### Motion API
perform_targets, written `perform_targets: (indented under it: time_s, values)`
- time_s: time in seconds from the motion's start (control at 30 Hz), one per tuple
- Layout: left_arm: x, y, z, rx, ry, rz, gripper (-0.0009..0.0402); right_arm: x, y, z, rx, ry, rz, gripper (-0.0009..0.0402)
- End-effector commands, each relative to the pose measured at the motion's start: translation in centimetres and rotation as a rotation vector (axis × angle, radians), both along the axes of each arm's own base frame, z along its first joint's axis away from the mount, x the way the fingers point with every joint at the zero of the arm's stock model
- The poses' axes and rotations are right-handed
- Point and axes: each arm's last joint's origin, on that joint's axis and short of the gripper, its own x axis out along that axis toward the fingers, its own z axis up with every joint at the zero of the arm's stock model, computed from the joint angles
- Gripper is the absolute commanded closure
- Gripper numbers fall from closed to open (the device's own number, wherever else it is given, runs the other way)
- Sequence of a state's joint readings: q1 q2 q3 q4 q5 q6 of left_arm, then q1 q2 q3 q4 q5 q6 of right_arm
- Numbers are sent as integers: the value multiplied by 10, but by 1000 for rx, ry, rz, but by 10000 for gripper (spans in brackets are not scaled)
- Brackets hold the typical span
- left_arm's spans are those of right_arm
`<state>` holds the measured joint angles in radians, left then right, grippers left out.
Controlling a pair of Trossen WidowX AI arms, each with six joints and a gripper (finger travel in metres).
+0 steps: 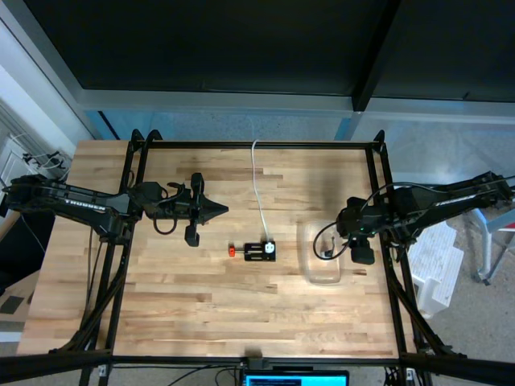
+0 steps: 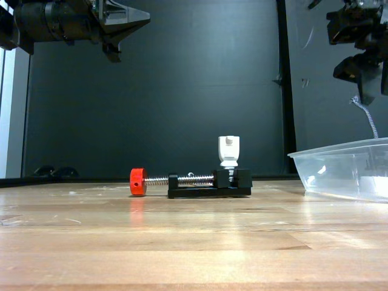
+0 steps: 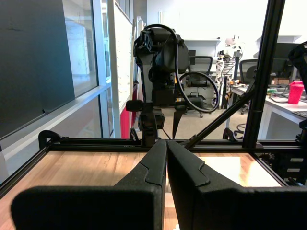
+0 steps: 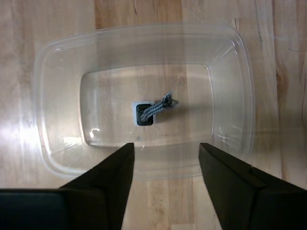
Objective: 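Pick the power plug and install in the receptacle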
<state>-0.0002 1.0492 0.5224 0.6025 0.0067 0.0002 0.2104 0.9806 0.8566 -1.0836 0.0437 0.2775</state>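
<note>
Because the power plug (image 4: 145,115) lies in the middle of the clear tray (image 4: 144,48), the right gripper (image 4: 165,149) hangs directly above it with fingers spread wide, ready to descend, I judge. Beside the tray, the receptacle (image 2: 228,149) stands upright, clamped in the black vise (image 2: 209,185) so that it cannot slide. Farther away, the left gripper (image 3: 166,143) is parked high, fingers pressed together, holding nothing.

The wooden table (image 1: 201,305) is showing smooth, glossy boards. A clear, shiny plastic tray (image 4: 48,96) is sitting under the right gripper (image 4: 166,146), its matt black fingers (image 4: 110,182) spread; the left gripper (image 1: 221,210), equally matt, is hanging closed over the table's left side. The metal screw (image 2: 156,180) is gleaming.
</note>
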Motion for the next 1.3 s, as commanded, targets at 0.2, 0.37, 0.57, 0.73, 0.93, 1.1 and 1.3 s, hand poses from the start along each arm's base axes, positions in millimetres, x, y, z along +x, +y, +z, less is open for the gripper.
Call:
perform_targets:
  time_s: [0.2,0.37,0.57,0.73,0.93,1.1,1.3]
  values:
    - [0,0,0,0,-1,0,393,10,6,-27,19,34,4,175]
    - [0,0,0,0,0,0,393,15,9,-37,17,38,18,177]
    - [0,0,0,0,-1,0,393,19,12,-45,10,41,43,177]
    - [0,0,0,0,0,0,393,22,14,-49,12,27,48,177]
    - [0,0,0,0,0,0,393,22,14,-59,17,17,46,177]
    - [0,0,0,0,-1,0,393,24,16,-64,21,15,39,177]
    - [0,0,0,0,0,0,393,29,18,-69,12,18,42,177]
